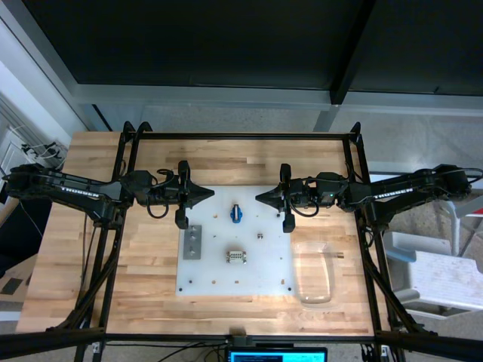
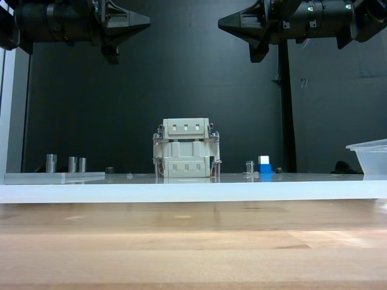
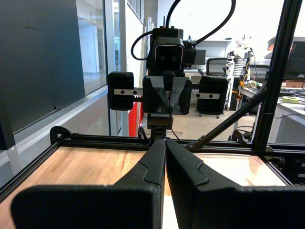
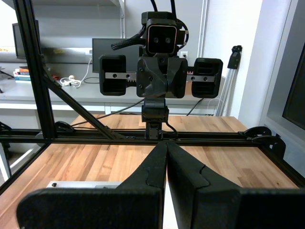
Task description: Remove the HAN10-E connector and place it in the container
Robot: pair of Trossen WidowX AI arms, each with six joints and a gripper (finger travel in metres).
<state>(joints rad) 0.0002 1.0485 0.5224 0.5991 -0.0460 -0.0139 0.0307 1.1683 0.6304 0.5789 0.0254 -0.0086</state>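
while the han10-e connector (image 1: 237, 257) stands on the near-middle of the white board (image 1: 256, 280) with nothing touching it, the clear container (image 1: 313, 273) lies on the wooden table (image 1: 113, 286) just beside the board's right edge, apart from the connector. further back on the board sit the grey drilled block (image 1: 194, 243) at the left and, beyond it, the blue clip (image 1: 237, 213). farthest, the left gripper (image 1: 213, 194) and right gripper (image 1: 259, 197) hang high over the board's far edge, tips facing each other with a gap between, each with fingers pressed together on nothing.
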